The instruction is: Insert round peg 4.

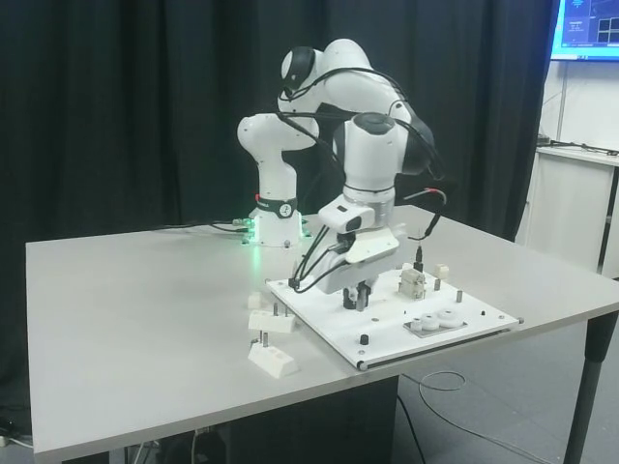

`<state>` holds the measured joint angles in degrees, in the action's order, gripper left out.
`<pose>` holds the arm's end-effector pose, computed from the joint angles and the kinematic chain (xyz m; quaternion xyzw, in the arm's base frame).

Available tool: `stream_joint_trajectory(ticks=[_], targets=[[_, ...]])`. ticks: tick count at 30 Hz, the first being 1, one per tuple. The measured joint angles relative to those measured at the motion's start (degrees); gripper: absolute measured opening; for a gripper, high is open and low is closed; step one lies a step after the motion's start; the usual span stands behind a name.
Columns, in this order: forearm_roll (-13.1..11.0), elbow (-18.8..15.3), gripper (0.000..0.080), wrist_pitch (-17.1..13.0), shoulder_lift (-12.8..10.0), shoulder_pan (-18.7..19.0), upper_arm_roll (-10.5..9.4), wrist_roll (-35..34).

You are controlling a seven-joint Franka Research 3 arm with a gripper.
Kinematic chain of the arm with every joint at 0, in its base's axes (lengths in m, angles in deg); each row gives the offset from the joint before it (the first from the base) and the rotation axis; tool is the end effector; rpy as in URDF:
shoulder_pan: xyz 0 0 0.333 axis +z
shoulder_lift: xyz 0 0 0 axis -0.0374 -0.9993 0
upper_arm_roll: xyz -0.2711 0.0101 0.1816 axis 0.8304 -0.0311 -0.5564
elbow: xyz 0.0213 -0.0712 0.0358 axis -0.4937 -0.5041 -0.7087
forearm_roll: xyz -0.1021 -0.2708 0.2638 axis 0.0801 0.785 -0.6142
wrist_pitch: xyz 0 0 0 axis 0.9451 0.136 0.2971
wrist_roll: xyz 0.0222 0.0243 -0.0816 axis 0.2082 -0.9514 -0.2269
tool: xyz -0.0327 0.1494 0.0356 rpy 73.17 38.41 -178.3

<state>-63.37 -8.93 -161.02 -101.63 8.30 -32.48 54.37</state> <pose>0.7011 -0.1433 0.2334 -0.9457 0.3131 0.0856 0.0147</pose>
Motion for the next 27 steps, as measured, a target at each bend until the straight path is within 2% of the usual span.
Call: stream_joint_trajectory(ticks=[12,27], targets=[[1.1,-7.0,0.0152,-5.3,2.9,4.2,0.00,-3.3],[1.1,-18.1,0.0152,-14.4,7.8,7.2,-0.09,-3.8]])
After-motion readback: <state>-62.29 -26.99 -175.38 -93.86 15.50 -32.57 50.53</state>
